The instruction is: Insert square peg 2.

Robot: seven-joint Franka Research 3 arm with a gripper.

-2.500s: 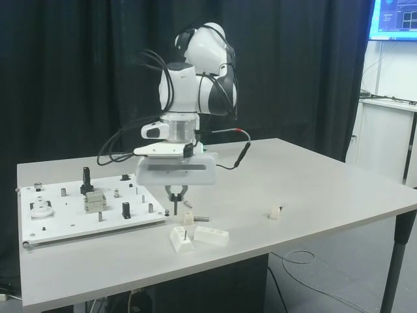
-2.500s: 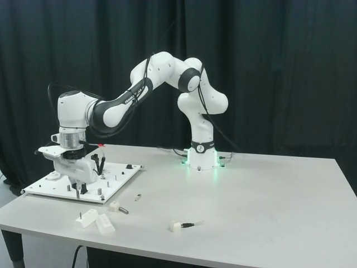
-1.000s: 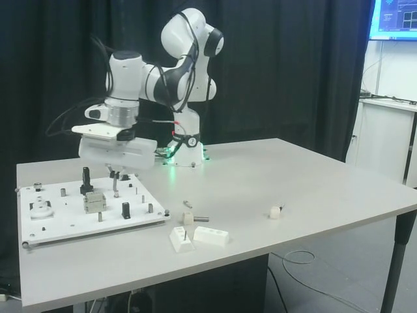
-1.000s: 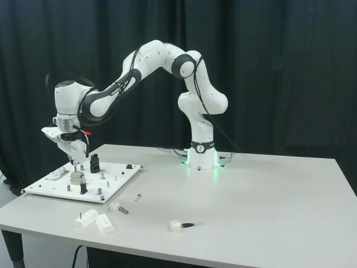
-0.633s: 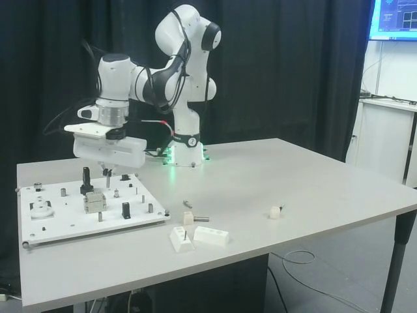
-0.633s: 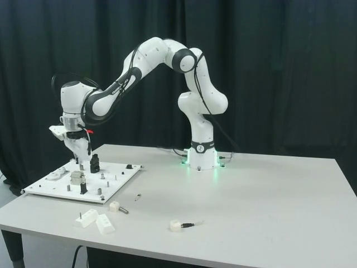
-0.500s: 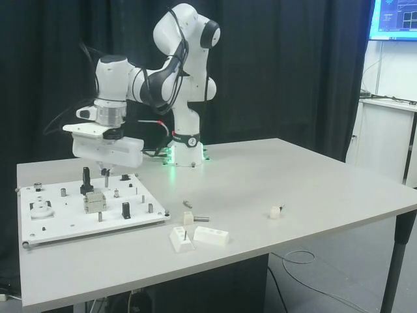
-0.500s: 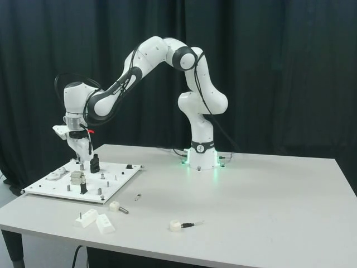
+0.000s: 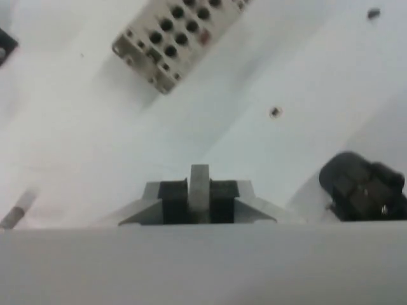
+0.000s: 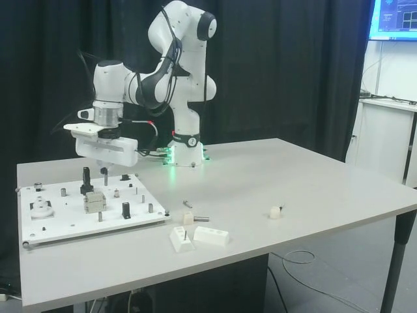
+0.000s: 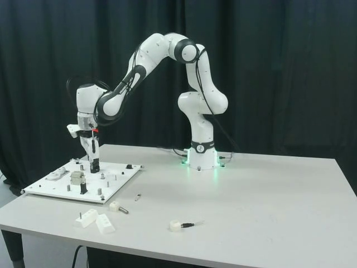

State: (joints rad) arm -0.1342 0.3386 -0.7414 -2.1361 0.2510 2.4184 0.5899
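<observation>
2 room cams, 1 wrist cam

White arm, base with green light at table's 12 o'clock edge, elbow raised, wrist reaching toward 9 o'clock; gripper hangs just above the white board, a small dark piece at its tip. Board on grey table at 9 o'clock carries black upright fixtures, a grey block, a white round part and short pins. Near the 6 o'clock edge: two white blocks, a small white cube with pin; toward 3 o'clock, a lone small white piece.
</observation>
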